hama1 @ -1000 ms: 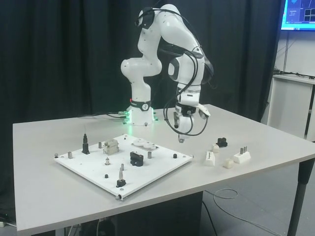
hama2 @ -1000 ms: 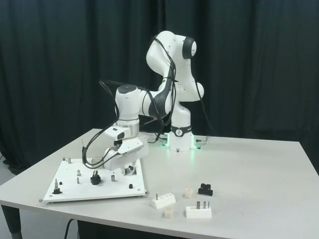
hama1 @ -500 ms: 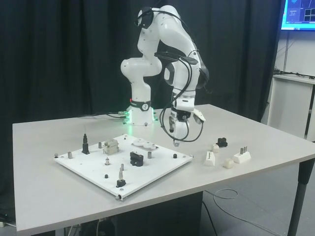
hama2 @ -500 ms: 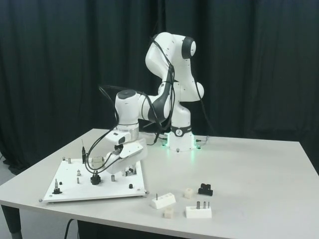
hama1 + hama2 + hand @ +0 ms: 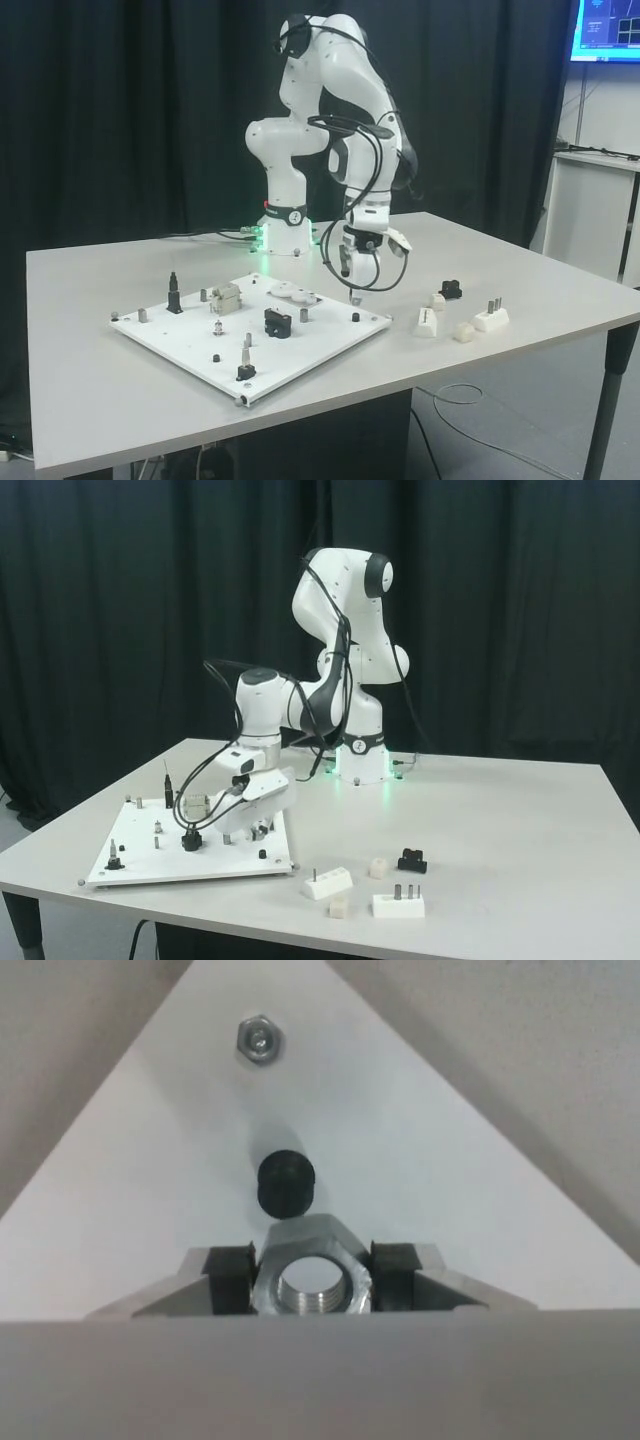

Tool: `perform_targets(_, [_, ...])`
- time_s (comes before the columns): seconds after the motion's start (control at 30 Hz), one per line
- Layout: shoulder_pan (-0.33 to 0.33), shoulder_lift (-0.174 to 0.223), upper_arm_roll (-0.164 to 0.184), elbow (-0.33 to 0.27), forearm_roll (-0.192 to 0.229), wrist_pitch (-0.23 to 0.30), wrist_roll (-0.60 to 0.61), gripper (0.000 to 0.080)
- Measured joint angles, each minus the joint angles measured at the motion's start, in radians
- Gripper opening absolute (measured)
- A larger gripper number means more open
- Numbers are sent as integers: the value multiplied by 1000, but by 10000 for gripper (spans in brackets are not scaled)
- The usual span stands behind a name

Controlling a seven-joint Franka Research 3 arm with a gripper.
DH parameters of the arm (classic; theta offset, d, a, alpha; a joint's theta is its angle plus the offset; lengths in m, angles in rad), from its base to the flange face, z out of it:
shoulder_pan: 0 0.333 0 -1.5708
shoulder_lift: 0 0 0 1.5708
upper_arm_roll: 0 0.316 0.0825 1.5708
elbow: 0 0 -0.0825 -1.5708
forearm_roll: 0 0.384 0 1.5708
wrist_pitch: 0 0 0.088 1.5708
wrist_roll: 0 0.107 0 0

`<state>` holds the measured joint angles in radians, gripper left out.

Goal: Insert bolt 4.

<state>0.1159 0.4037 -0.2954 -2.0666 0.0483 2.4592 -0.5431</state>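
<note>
Our pincer (image 5: 311,1282) is clamped on a hexagonal metal piece with a threaded bore, which we take to be the bolt (image 5: 311,1278), its flat sides pressed between the two black pads (image 5: 228,1278). From the wrist view we see the bolt held above the white board (image 5: 150,1220), close to one of its corners. A small black round knob (image 5: 285,1182) stands on the board just beyond the bolt, and farther toward the corner sits a little grey hex-headed screw (image 5: 260,1039). From the first room view, our white arm (image 5: 330,110) bends down from its base, where a green light (image 5: 262,232) glows, and the pincer (image 5: 352,292) hangs low over the board's (image 5: 300,350) far right part, near the black knob (image 5: 355,317); we cannot tell whether the bolt touches the board. Other fittings stand on the board: a black block (image 5: 277,322), a thin black pin on a foot (image 5: 174,292), a pale boxy part (image 5: 226,297), and a short post on a black foot (image 5: 245,362). To the right of the board, on the grey surface (image 5: 90,390), lie several small white blocks (image 5: 426,321), one with two grey pins (image 5: 492,316), and a small black part (image 5: 450,289). In the second room view the pincer (image 5: 250,825) is low over the board (image 5: 190,870), with the white blocks (image 5: 327,882) well apart from it.
</note>
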Motion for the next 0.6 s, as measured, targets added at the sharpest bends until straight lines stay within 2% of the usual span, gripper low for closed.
perform_targets(0.37, [1,-14,9,-50,7,64,-7,243])
perform_targets(0.6, [2,-20,15,-70,7,79,-7,243])
